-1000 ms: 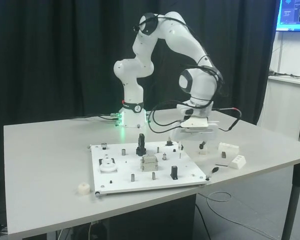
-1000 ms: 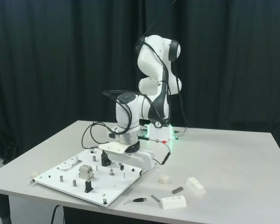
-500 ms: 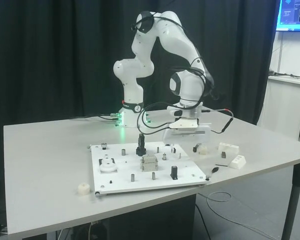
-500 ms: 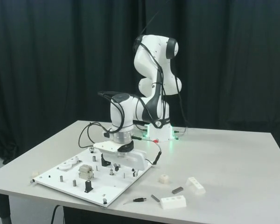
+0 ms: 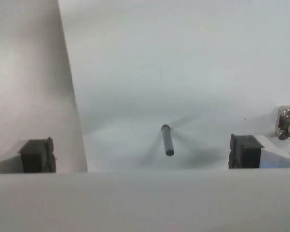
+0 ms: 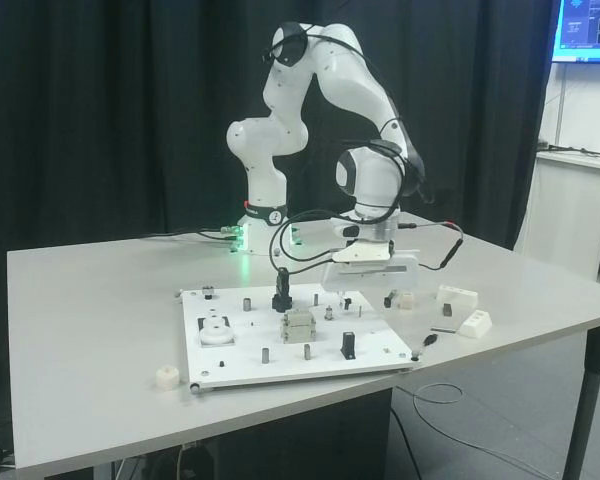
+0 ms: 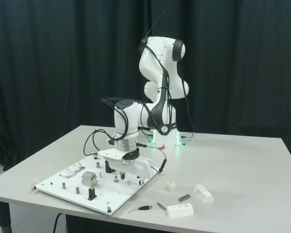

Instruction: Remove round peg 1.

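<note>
Below, a slim grey cylindrical peg [image 5: 167, 140] stands on the smooth white board [image 5: 183, 72].

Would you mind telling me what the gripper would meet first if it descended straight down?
Probably the thin grey round peg standing between its open fingertips, then the white board; depth is unclear.

On the grey counter [image 6: 90, 300] lies a white board [image 6: 242, 362] studded with small fixtures. A small white round piece [image 6: 166, 377] sits just off the board's near left corner. To the right of the board rest two white blocks [image 6: 474, 323], near each other. A black curtain [image 7: 53, 63] hangs behind, and a screen [image 6: 588, 30] glows at far right.
</note>
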